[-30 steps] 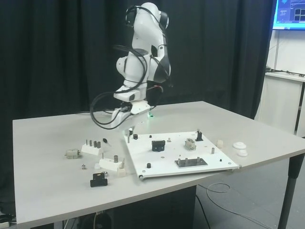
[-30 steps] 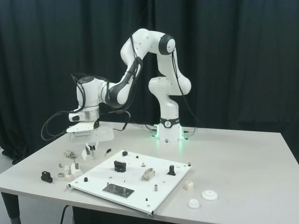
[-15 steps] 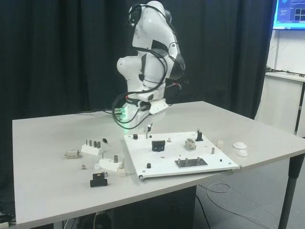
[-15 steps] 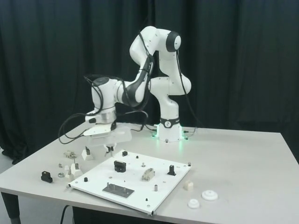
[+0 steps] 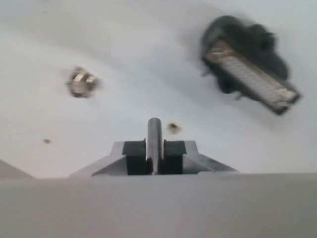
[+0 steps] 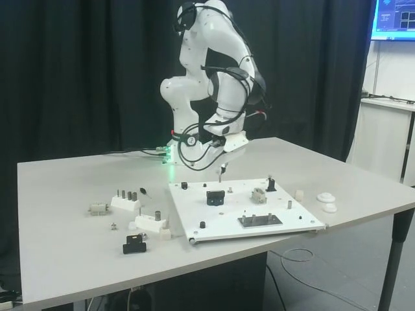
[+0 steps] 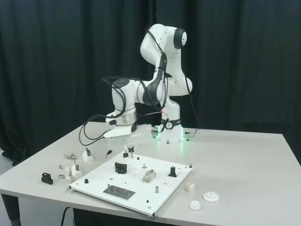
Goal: Insert round peg 2.
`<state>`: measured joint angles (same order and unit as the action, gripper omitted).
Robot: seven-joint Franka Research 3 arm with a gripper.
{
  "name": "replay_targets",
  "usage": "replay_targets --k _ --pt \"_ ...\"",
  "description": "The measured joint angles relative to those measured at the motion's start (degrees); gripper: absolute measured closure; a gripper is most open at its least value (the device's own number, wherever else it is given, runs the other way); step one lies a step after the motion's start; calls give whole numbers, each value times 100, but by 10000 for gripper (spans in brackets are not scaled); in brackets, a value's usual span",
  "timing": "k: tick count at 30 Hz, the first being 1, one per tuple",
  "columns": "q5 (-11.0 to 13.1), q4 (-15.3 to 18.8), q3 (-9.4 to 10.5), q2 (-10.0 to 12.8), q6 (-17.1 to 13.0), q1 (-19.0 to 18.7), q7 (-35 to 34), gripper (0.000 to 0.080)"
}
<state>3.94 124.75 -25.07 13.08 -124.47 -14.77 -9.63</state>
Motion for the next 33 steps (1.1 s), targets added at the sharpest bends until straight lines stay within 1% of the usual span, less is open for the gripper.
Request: replay_targets --k 5,15,21,25,33 --pt "-14 226 3 -152 -72 -245 -358 733" --pt "-49 744 17 -403 -430 -735 -1024 734" --pt "-156 1015 44 -547 -607 -981 -1408 734" --pt "-272 1170 80 -636 -720 -1110 -1645 734" --pt "-412 1378 176 -749 -874 -1245 -1971 734"
